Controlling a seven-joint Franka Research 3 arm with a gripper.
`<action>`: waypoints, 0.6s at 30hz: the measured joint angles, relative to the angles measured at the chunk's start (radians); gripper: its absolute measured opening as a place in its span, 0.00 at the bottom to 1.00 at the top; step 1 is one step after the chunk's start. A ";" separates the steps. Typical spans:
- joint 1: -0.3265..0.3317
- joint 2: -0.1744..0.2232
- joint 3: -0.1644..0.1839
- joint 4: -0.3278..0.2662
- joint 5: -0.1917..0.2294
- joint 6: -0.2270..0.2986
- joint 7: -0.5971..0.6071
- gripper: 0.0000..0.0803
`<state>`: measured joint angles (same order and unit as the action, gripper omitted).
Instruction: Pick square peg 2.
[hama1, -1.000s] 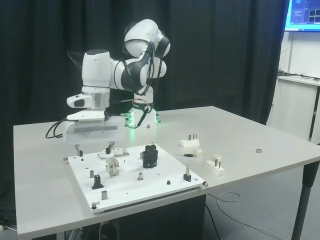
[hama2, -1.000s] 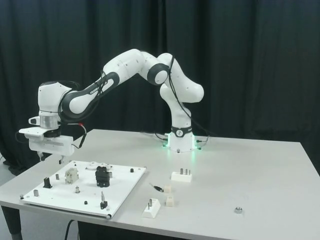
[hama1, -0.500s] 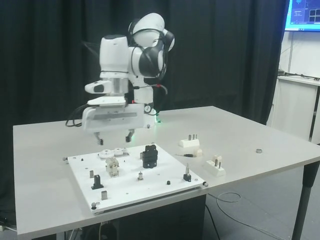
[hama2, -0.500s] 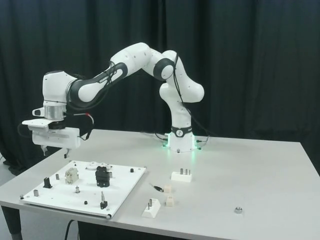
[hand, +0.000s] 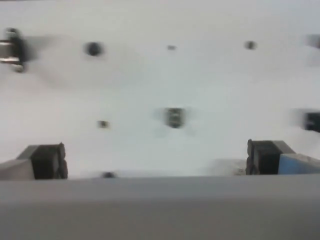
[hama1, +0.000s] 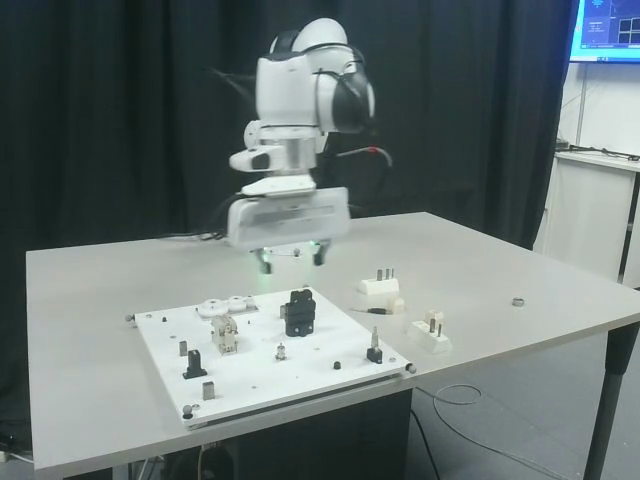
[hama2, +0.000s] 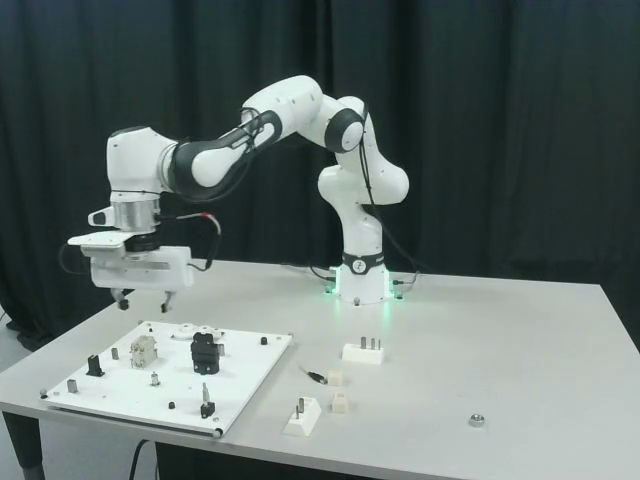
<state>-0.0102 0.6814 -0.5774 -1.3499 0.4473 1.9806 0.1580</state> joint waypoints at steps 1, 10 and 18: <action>0.011 -0.002 0.000 0.000 0.000 -0.007 0.012 1.00; 0.114 -0.009 0.000 0.000 -0.005 -0.072 0.138 1.00; 0.211 -0.009 0.003 -0.010 -0.030 -0.097 0.282 1.00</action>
